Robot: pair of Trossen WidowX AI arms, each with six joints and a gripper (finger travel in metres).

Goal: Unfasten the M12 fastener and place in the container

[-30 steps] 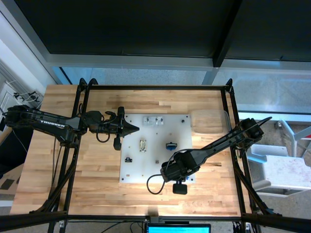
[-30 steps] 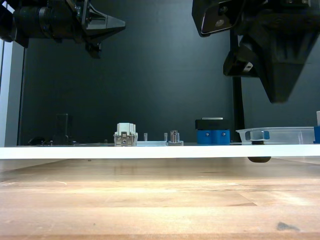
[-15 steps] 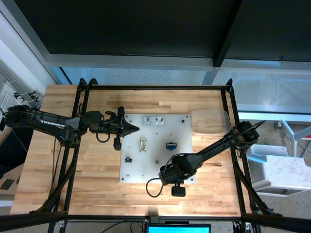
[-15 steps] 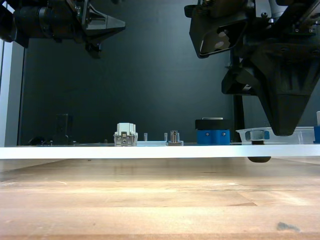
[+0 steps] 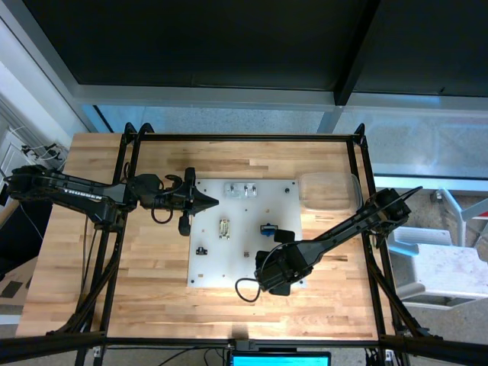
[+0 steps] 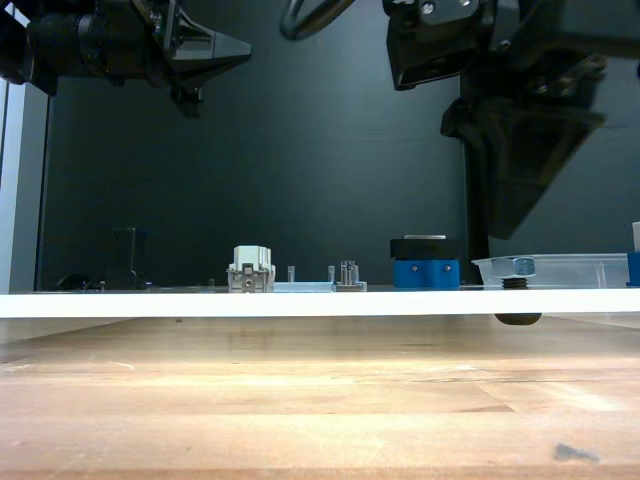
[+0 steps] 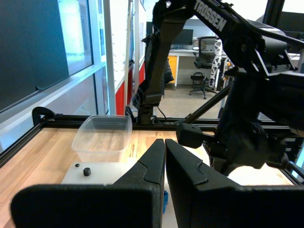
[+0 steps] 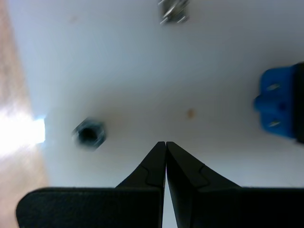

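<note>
High view: the left gripper [image 5: 212, 202] hangs parked over the far left edge of the white board [image 5: 229, 263]; the container [image 5: 329, 191] holds nothing. Low view: the M12 fastener [image 6: 519, 266] sits on its stud [image 6: 516, 283], below the right gripper [image 6: 500, 228]. Left wrist view: fingers [image 7: 152, 166] pressed together. Right wrist view: fingers [image 8: 153, 166] together, empty, beside the M12 fastener; they probably should spread and centre first. Wooden table [image 5: 152, 259], dark backdrop

Left arm [image 5: 69, 192] reaches level from the tabletop's [image 5: 145, 259] left edge; left gripper [image 5: 214, 202] high in the air, fingers pressed together, empty. Right arm [image 5: 343, 229] stretches in from the right edge toward the near edge, wrist bent down; right gripper [image 6: 497, 232] points downward, clear of the surface, fingers closed on nothing
</note>
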